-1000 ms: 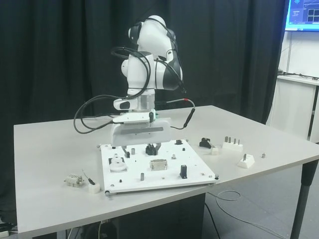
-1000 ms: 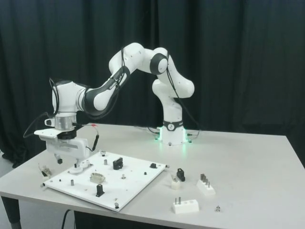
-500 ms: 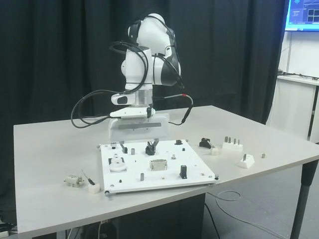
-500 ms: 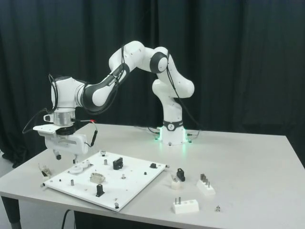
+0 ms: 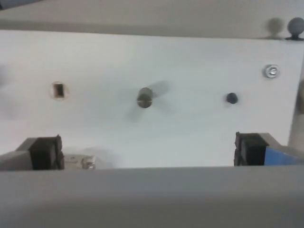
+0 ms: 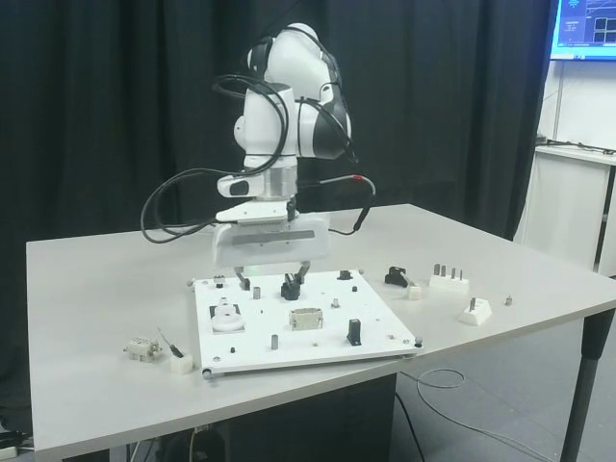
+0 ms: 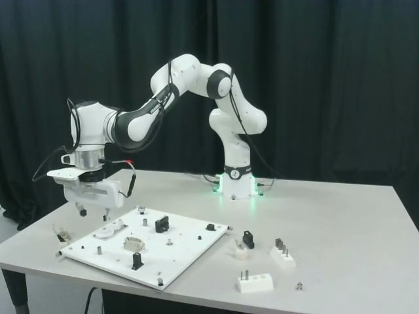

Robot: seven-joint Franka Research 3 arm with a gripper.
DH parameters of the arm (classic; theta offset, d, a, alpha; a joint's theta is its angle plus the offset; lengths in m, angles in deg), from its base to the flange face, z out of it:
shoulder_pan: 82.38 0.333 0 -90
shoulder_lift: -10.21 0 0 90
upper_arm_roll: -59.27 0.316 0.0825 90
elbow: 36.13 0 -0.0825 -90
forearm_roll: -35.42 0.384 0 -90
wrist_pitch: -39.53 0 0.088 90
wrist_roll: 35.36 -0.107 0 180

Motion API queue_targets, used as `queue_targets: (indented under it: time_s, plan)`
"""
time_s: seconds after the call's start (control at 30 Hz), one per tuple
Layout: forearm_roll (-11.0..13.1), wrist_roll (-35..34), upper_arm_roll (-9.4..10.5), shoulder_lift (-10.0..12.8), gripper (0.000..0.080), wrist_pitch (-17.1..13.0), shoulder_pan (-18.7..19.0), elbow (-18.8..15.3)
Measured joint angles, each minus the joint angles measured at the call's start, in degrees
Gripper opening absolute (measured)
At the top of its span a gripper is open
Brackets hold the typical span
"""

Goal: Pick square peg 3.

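My gripper [image 5: 147, 151] hangs a little above the far left part of the white board [image 6: 308, 351], open wide with nothing between its black fingertips [image 5: 45, 153]. Straight below it in the wrist view stands a short grey peg [image 5: 145, 97], with a small rectangular hole [image 5: 59, 89] to one side and a black dot [image 5: 231, 98] to the other. A small metal piece [image 5: 81, 162] lies close to one fingertip. Which peg is square peg 3 I cannot tell. From the room, the gripper [image 6: 274, 277] [image 7: 92, 213] hovers over the board [image 7: 183, 258].
The board carries black fittings [image 6: 354, 330], a grey metal housing [image 6: 305, 318], white discs [image 6: 227, 317] and short pegs [image 6: 275, 341]. Beside it on the table are white peg blocks [image 6: 449, 280] [image 7: 255, 282], a black part [image 6: 396, 276] and a connector [image 6: 141, 348].
The arm has lifted the gripper up from just above the board; it now hangs higher, still open.
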Motion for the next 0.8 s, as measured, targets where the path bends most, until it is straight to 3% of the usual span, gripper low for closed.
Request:
queue_targets:
  time_s: [0.5,0.8]
  plan:
    - [0.7,5.4,0.02,-2.3,0.0800,3.4,5.3,0.0]
    - [0.7,6.5,0.01,-4.6,0.0800,7.6,9.9,0.0]
